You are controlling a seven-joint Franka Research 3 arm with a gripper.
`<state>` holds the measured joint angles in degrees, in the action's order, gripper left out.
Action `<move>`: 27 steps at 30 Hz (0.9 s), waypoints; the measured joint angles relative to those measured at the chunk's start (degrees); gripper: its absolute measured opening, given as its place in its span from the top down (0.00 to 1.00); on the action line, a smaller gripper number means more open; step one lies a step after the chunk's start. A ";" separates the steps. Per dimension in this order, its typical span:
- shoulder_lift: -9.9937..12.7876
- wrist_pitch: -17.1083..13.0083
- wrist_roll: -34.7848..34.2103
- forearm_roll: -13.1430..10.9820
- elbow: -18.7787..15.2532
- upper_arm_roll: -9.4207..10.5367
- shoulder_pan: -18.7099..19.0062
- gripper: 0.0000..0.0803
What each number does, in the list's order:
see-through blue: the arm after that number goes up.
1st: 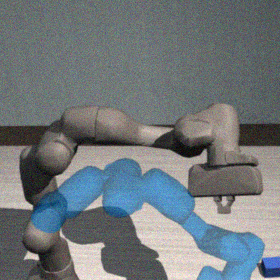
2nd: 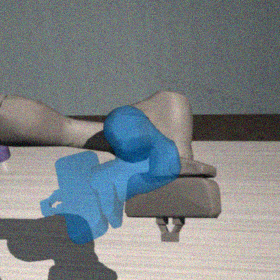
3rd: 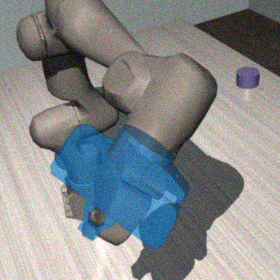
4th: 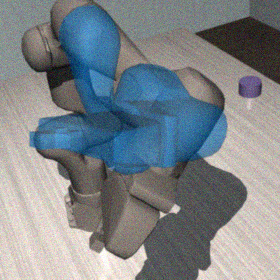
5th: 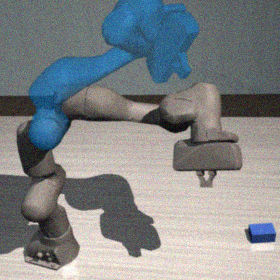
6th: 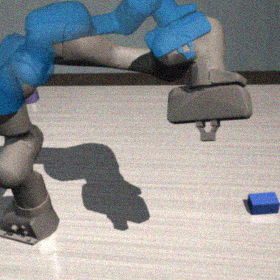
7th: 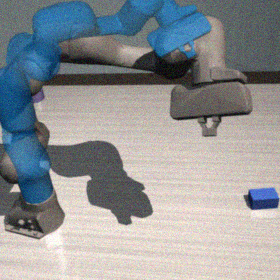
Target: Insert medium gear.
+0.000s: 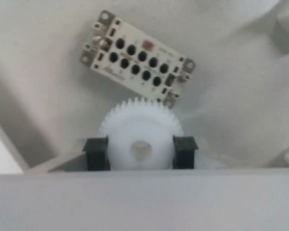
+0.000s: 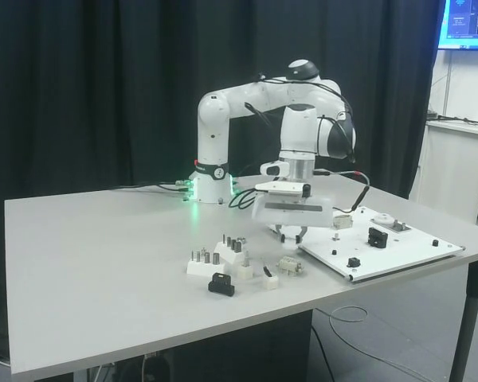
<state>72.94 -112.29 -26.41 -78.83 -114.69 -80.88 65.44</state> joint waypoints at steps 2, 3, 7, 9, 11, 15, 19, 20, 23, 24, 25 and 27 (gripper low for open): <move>-0.18 0.16 -0.04 -0.01 0.13 -0.15 0.25 0.65; -0.23 0.33 -0.09 -0.03 0.21 -0.29 0.42 0.65; -0.44 1.27 -0.71 -0.15 0.65 -0.90 1.30 0.65; -0.51 1.80 -1.12 -0.23 0.98 -1.23 1.83 0.65; -0.60 2.20 -1.57 -0.27 1.37 -1.48 2.40 0.65; -0.82 2.69 -2.72 -0.28 2.08 -1.91 3.78 0.65; -0.87 3.17 -4.48 -0.27 2.52 -2.48 5.42 0.65; -0.87 3.29 -4.85 -0.25 2.61 -2.67 5.90 0.65; -0.88 3.46 -6.03 -0.08 2.75 -3.34 7.46 0.65; -0.88 3.52 -6.41 0.09 2.77 -3.62 8.01 0.65; -0.89 3.60 -6.78 0.32 2.78 -3.93 8.58 0.65; -0.91 3.74 -7.57 0.92 2.79 -4.57 9.80 0.65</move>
<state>72.03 -108.55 -33.98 -77.90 -111.90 -85.45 75.24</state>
